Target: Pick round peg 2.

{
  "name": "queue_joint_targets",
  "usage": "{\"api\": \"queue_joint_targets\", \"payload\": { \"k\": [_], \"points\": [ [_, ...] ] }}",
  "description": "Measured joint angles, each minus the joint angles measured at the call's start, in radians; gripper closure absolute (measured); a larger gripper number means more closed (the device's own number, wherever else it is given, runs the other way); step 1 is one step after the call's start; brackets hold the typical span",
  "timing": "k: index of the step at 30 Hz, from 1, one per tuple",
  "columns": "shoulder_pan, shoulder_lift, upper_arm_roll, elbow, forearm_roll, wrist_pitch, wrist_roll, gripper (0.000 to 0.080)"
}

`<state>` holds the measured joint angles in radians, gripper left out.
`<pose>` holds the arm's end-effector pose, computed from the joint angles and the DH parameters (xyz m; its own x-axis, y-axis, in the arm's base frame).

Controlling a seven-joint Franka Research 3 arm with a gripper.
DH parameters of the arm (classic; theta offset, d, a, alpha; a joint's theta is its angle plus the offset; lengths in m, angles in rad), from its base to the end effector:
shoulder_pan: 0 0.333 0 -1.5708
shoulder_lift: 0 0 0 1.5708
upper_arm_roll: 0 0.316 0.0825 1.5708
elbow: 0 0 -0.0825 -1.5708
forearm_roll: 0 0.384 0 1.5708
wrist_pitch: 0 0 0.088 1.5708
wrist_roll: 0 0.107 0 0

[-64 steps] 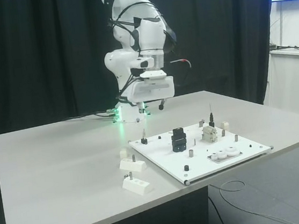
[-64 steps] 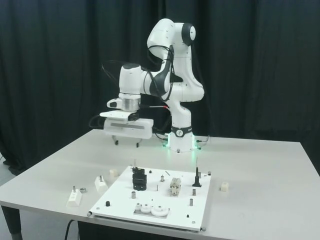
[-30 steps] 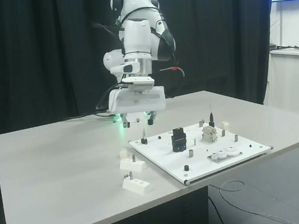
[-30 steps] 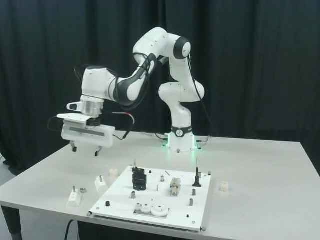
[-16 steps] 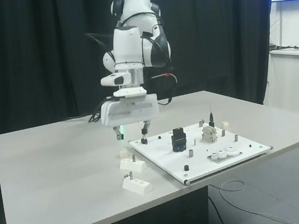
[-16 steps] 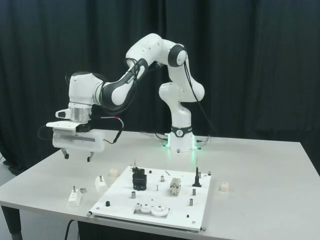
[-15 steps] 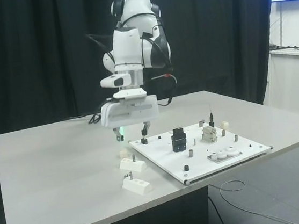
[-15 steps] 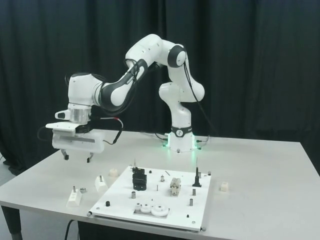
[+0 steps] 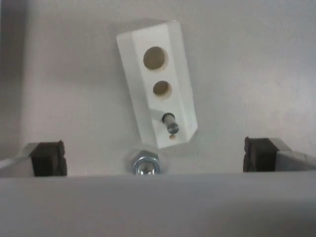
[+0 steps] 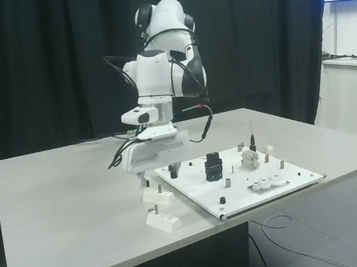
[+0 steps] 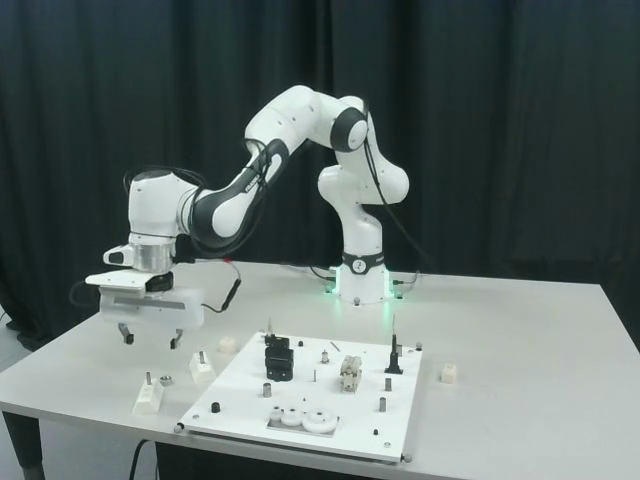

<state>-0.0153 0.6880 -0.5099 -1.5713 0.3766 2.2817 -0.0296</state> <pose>0.6443 -0.2966 0.2867 0.8141 -0.5677 0.1225 -0.5728 -0.8197 0.0078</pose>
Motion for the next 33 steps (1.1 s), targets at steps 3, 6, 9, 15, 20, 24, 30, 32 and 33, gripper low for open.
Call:
{"api": "queue_joint_targets", "payload": {
  "k": [3,6,9,15,20,24,30,32,33],
  "points": [
    [-0.008,0.015,0.000,0.012,0.013,0.000,0.000,0.0003],
    [-0.017,0.026,0.002,0.021,0.022,0.000,0.000,0.0003],
    [-0.027,0.038,0.006,0.030,0.032,0.000,0.000,0.0003],
    [-0.049,0.065,0.019,0.048,0.053,0.000,0.000,0.0003],
    [-0.059,0.090,0.025,0.067,0.053,0.000,0.000,0.0003],
    [-0.061,0.108,0.025,0.080,0.054,0.001,0.000,0.0003],
    [-0.062,0.130,0.025,0.095,0.055,0.001,0.001,0.0003],
    [-0.062,0.136,0.025,0.097,0.055,0.001,0.001,0.0003],
    [-0.063,0.138,0.025,0.098,0.055,0.001,0.001,0.0003]
  ]
}}
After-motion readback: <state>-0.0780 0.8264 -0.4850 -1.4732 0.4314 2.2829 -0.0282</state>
